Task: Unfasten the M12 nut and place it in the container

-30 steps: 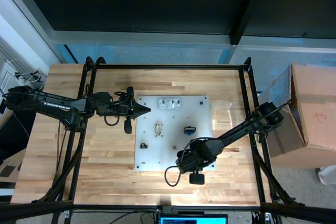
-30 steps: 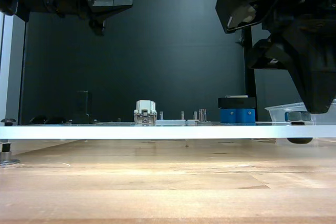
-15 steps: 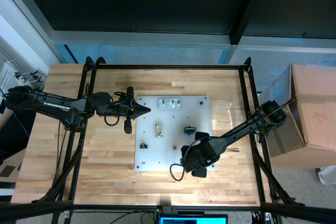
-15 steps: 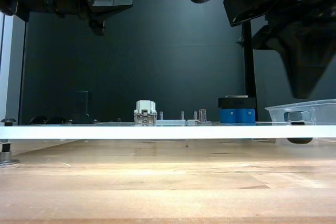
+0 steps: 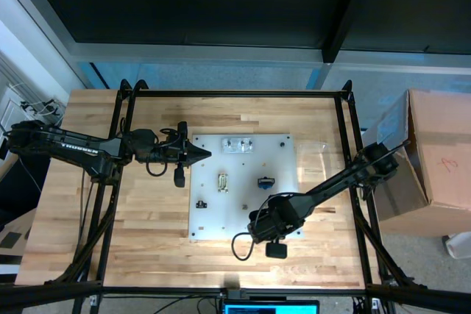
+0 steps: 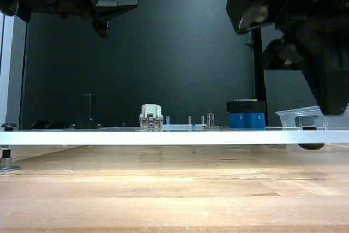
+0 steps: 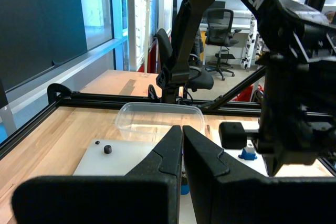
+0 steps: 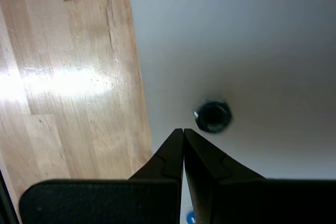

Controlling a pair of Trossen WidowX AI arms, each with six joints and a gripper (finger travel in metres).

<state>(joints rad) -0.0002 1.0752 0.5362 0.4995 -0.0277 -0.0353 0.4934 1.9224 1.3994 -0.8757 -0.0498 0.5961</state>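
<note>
Hovering over white square board (image 5: 221,218): right hand (image 8: 183,129) closed, empty, above small silver nut (image 8: 212,116) on its black stud (image 6: 308,127); left hand (image 5: 208,154) closed, left edge.

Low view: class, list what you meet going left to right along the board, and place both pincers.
Black block → white connector → silver posts → blue block → silver nut on its stud, unheld → right pincer, shut, tips hanging just right of it. Left pincer, shut, hangs high over the left end.
</note>
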